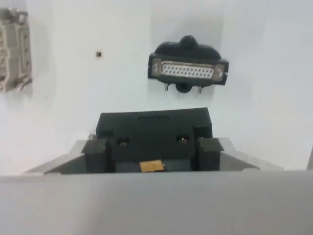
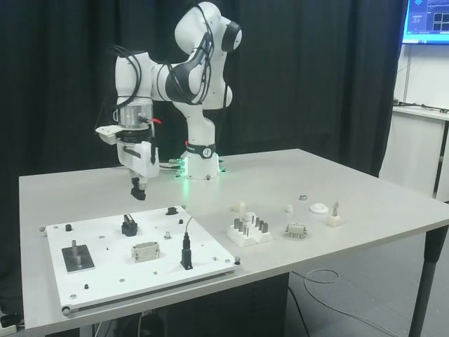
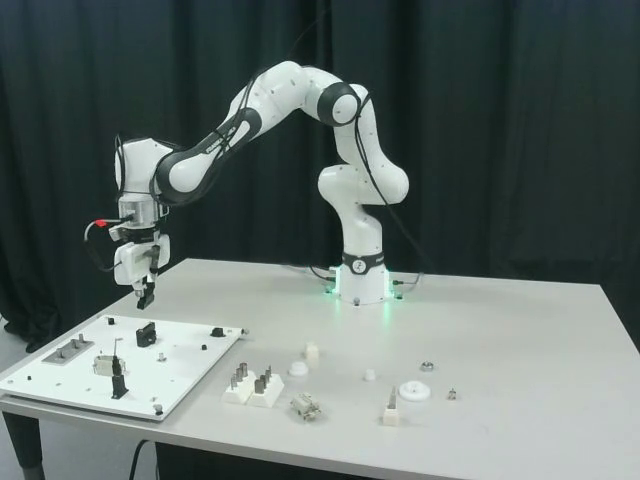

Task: Insert D-SUB.

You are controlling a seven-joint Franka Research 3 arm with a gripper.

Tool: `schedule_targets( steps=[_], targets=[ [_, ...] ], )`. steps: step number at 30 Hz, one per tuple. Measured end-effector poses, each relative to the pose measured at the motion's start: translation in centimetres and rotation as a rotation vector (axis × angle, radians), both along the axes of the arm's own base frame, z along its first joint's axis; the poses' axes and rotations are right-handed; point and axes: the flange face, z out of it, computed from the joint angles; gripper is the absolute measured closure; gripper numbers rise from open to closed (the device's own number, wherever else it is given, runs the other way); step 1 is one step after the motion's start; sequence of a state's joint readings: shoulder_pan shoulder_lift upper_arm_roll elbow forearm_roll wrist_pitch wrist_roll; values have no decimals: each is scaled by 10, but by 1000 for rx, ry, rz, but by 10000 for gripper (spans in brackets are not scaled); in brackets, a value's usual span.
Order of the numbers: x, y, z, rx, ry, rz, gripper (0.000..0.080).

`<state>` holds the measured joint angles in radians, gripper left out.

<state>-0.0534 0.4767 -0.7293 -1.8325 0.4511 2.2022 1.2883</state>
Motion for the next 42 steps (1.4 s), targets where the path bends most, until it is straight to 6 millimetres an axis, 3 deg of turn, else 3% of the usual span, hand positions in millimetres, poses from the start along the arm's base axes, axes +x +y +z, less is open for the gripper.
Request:
schedule_targets(
  steps=[25,42],
  targets=[
    [-7,-33,-33,77,25,-78,422],
    [-5,-42,-46,117,32,-93,422]
  ],
)
